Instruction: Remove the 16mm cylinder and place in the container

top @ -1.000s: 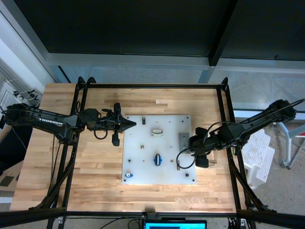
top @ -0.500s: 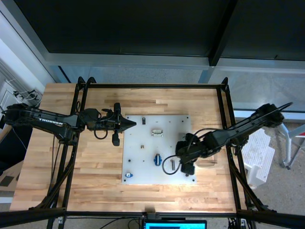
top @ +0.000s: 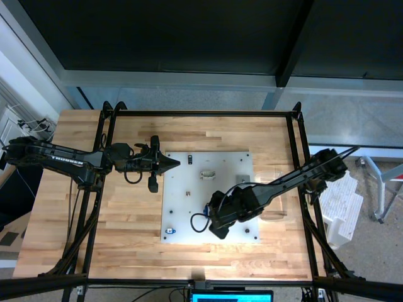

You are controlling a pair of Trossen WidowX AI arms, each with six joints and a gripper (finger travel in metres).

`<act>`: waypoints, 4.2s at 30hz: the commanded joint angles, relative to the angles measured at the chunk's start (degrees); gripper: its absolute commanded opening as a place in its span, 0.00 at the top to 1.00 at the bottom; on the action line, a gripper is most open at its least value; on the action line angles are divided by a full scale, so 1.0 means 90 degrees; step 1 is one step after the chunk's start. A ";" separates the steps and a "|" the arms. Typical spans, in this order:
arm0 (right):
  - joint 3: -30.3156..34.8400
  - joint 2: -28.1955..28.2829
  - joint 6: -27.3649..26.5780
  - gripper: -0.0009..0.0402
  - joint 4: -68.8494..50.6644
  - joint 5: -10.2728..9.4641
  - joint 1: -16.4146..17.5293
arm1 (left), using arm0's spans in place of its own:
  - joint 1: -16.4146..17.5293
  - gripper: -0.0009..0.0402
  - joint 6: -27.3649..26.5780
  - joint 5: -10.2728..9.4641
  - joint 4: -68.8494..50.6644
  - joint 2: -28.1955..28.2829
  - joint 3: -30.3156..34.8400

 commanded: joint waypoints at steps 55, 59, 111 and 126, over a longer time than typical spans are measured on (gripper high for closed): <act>0.0634 0.1520 -0.0619 0.08 -0.0041 -0.0265 -0.0255 | 0.0000 0.98 0.0000 0.0000 0.0002 0.0000 0.0002; 0.0612 0.1520 -0.0721 0.13 0.0002 -0.0270 -0.0253 | 0.0002 0.98 0.0000 0.0000 0.0002 0.0000 0.0002; -0.1049 -0.1229 -0.1059 0.53 -0.0962 -0.0124 -0.0262 | 0.0000 0.98 0.0000 0.0000 0.0002 0.0000 0.0002; -0.3531 -0.3492 -0.1086 0.53 -0.1112 -0.0508 -0.0015 | 0.0000 0.98 0.0000 0.0000 0.0002 0.0000 0.0002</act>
